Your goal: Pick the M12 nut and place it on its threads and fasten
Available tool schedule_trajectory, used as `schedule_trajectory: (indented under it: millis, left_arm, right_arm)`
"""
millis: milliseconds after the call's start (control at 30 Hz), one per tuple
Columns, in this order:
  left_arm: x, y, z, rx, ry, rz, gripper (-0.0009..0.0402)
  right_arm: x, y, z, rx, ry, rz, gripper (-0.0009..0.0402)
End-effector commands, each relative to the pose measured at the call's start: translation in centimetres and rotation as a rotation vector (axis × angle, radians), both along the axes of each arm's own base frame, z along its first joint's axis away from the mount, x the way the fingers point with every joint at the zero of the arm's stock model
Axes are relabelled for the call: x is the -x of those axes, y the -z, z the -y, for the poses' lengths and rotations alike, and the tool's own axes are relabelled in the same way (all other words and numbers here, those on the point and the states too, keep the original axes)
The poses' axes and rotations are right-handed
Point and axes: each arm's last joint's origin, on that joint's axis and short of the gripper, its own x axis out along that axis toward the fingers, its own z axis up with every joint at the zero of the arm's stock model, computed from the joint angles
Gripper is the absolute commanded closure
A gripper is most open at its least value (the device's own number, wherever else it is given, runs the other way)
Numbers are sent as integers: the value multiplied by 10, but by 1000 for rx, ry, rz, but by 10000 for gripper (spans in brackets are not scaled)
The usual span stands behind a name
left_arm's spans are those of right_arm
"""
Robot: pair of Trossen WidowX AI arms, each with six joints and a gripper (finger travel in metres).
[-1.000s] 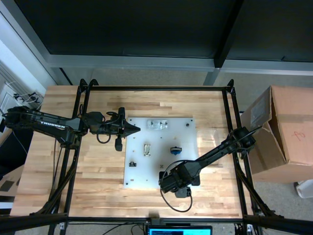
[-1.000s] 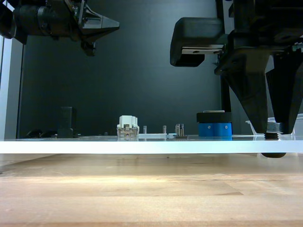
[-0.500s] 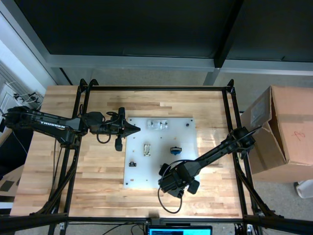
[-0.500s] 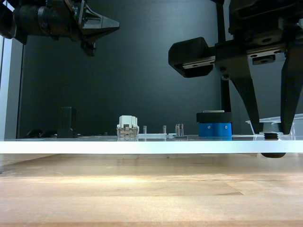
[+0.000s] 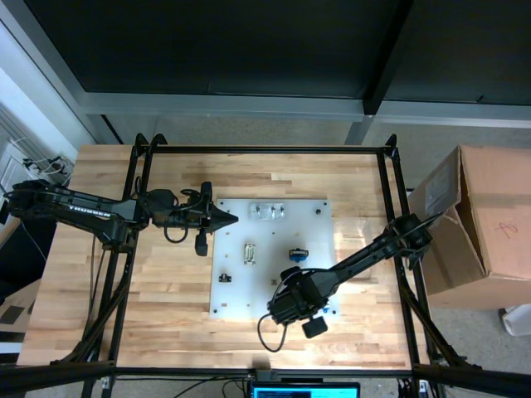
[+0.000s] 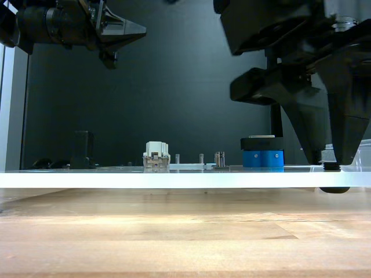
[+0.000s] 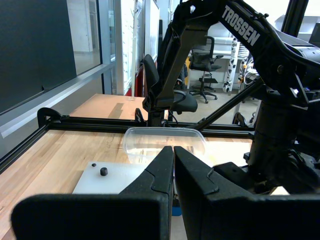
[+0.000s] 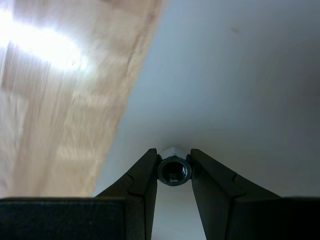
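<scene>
The small silver nut (image 8: pixel 173 170) is pinched between the fingertips of my right gripper (image 8: pixel 174 161), which is shut on it just above the white board (image 8: pixel 240 75). In the low view the nut (image 6: pixel 328 154) sits on top of the short black stud (image 6: pixel 331 166), with the right gripper (image 6: pixel 330 161) pointing straight down over it. From above, the right gripper (image 5: pixel 282 308) covers the board's near right edge and hides both nut and stud. My left gripper (image 5: pixel 231 219) hovers high over the board's far left side, shut and holding nothing (image 7: pixel 173 148).
On the white board (image 5: pixel 241 290) stand a blue and black part (image 5: pixel 298 254), a white connector (image 5: pixel 249 253) and small silver posts (image 5: pixel 267 212). A clear tray (image 7: pixel 165 142) lies right of the board. A cardboard box (image 5: pixel 481 224) stands off the table's right side.
The right wrist has turned about its own axis over the stud, its camera block swinging round to the near side. The nut stays in its fingers at the stud. The left arm has not moved.
</scene>
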Motion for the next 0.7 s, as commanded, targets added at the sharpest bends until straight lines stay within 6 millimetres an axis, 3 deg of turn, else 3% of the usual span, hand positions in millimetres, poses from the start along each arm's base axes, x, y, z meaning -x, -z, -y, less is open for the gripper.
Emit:
schedule_trajectory:
  millis: [33,400,700]
  left_arm:
    - [0,0,0,0,0,0,393]
    - [0,0,0,0,0,0,393]
    - [0,0,0,0,0,1,393]
  right_arm:
    - [0,0,1,-2,163,1,364]
    - [-1,0,0,-56,868,-11,364]
    - [-1,0,0,-77,1128,-15,364]
